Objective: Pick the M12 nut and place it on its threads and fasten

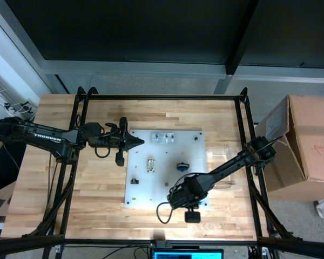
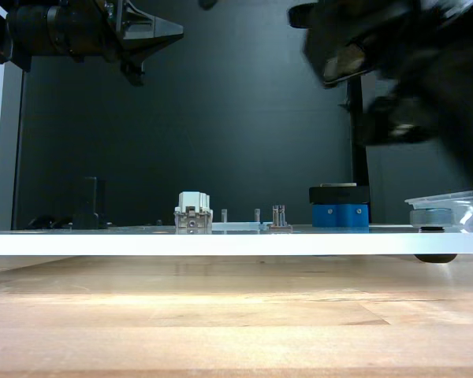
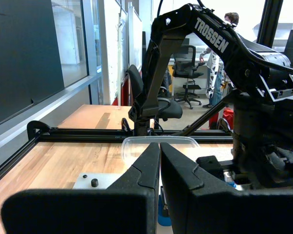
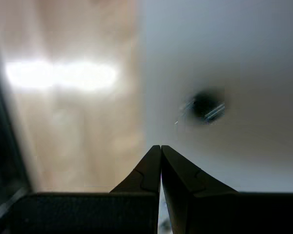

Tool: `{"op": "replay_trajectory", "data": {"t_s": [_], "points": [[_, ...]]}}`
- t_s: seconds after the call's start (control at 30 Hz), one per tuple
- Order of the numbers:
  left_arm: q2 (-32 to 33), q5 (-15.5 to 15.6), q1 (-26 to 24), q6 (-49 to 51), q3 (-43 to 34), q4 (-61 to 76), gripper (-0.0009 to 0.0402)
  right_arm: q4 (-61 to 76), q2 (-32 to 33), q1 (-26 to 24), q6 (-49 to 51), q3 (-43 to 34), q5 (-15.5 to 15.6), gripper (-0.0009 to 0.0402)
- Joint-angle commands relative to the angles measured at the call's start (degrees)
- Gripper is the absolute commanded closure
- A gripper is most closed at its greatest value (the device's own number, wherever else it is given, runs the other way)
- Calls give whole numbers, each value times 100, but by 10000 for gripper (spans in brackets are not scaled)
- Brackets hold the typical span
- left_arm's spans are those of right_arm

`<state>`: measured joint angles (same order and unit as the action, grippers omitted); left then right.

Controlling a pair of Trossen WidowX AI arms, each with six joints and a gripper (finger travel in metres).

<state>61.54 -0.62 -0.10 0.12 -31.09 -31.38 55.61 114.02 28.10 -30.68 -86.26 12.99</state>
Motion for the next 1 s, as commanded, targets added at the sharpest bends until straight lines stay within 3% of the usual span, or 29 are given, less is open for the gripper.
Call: {"op": "replay_trajectory", "data": {"t_s": [0.03, 0.13, 0.33, 0.4, 0.53, 0.67, 0.73, 0.8, 0.87, 1.0], "points": [[2, 0, 2, -2, 0, -2, 393, 68, 9, 4, -55, -2, 103, 393], [2, 0, 2, -2, 0, 0, 393, 70, 9, 2, -55, -2, -164, 393], [4, 0, 2, -2, 0, -2, 393, 66, 7, 2, -201, -2, -1443, 393], [4, 0, 2, -2, 0, 0, 393, 57, 7, 2, -214, -2, -1631, 393], [4, 0, 2, -2, 0, -2, 393, -28, 7, 2, -210, -2, -1657, 393], [4, 0, 2, -2, 0, 0, 393, -66, 7, 2, -212, -2, -1539, 393], [4, 0, 2, -2, 0, -2, 393, -68, 7, 2, -188, -2, -1014, 393], [4, 0, 2, -2, 0, -2, 393, -63, 9, 0, -144, 0, -262, 393], [4, 0, 2, -2, 0, -2, 393, -42, 9, 2, -140, 0, 190, 393], [4, 0, 0, -2, 0, -2, 393, 153, 7, 0, -114, 0, 243, 393]]}}
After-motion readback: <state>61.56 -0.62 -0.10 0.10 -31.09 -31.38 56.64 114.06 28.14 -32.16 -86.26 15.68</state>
